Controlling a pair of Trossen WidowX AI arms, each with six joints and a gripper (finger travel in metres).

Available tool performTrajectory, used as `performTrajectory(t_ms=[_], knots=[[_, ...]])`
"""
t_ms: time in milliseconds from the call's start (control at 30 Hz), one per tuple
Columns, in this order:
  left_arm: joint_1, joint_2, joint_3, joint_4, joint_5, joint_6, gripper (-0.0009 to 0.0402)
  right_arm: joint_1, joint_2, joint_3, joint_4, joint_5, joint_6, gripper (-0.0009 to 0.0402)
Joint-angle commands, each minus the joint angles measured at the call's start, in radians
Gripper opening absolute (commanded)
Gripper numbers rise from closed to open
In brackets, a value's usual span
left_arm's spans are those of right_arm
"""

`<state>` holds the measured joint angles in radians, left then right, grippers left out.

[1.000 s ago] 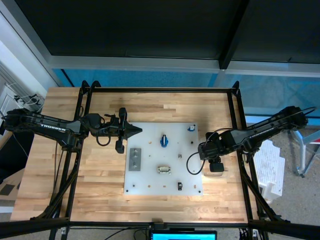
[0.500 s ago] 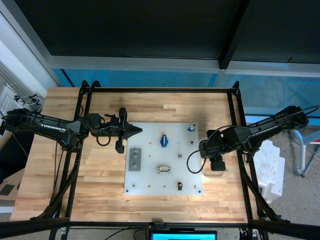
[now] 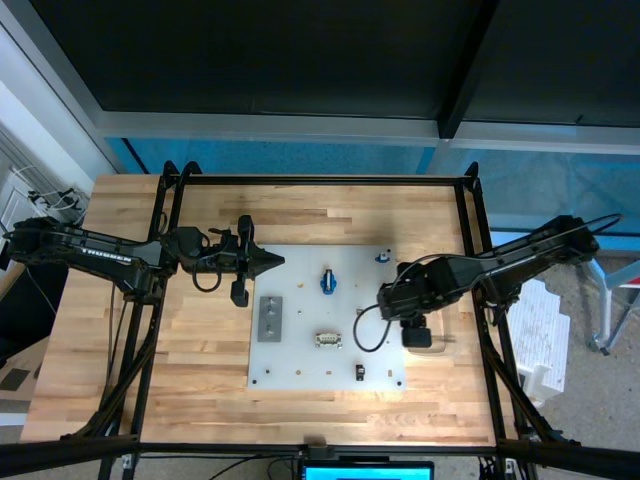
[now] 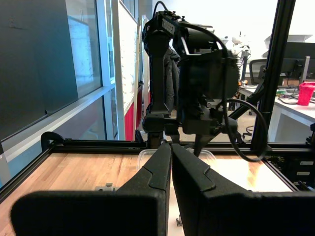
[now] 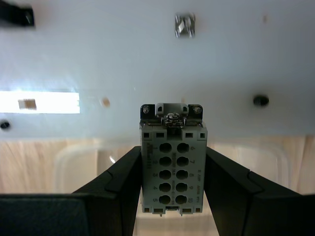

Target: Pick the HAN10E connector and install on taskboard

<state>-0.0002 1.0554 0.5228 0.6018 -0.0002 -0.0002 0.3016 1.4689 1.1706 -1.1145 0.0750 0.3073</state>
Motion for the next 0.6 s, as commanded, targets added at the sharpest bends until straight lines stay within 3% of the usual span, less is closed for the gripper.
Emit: performTrajectory(t_ms=[33,600], knots=[[0.000,0.000,0.000,0.000,0.000,0.000,0.0001,0.000,0.071,0.076,-0.001,0.002,0.016,0.0029],[0.000,0.000,0.000,0.000,0.000,0.000,0.0001,0.007,0.385,0.422,-0.020,0.004,0.045,0.0029]])
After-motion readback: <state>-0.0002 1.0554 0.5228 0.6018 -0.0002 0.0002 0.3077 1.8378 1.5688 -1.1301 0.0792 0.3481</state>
